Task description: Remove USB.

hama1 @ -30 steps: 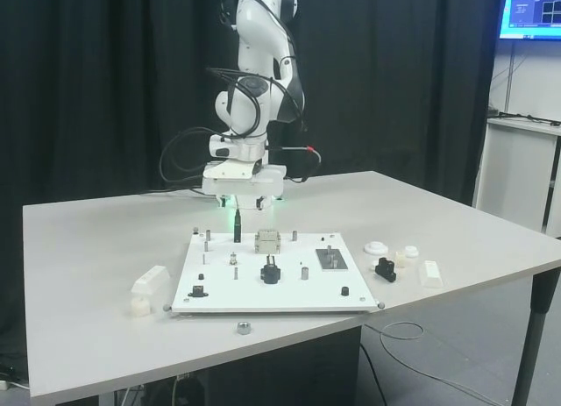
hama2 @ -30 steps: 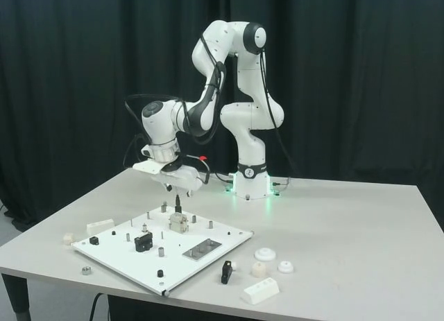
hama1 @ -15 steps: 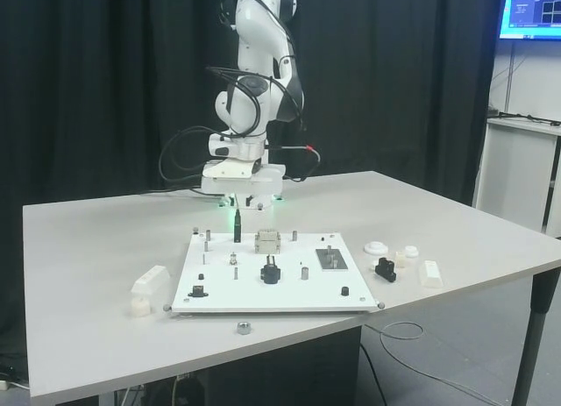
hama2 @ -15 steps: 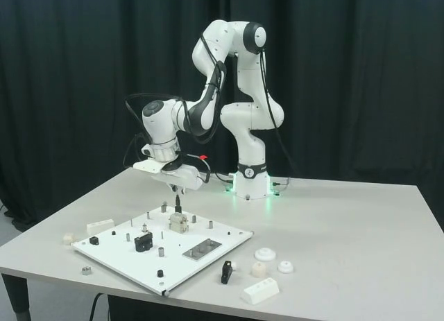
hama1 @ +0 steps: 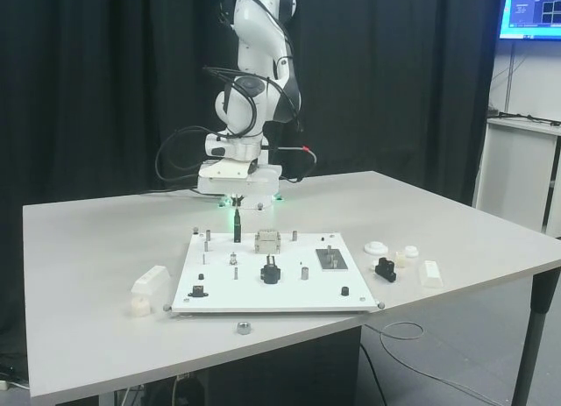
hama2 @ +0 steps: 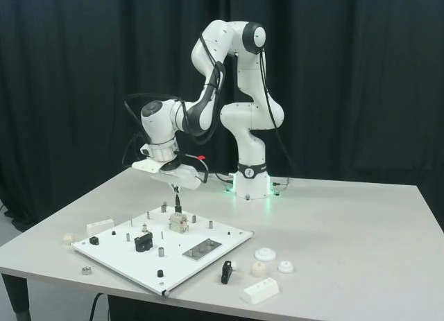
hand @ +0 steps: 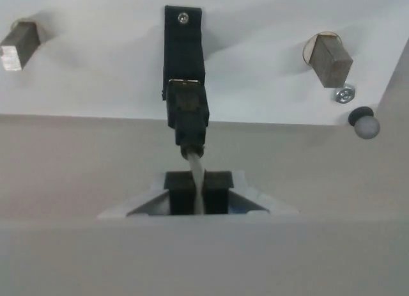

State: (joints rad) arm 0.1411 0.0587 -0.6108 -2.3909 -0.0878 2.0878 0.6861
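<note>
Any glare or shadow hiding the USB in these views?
Wrist view: black USB plug evenly lit, no glare, only soft shadows on the white board. First room view: green glow right behind the plug. Second room view: even light, no glare.

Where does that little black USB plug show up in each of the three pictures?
Wrist view: the USB plug is mid-picture, at its black socket block, its cable running to the gripper.
First room view: it stands upright near the white board's far edge, under the gripper.
Second room view: upright at the board's far edge, under the gripper.
Shared landmark: the white board.
</note>
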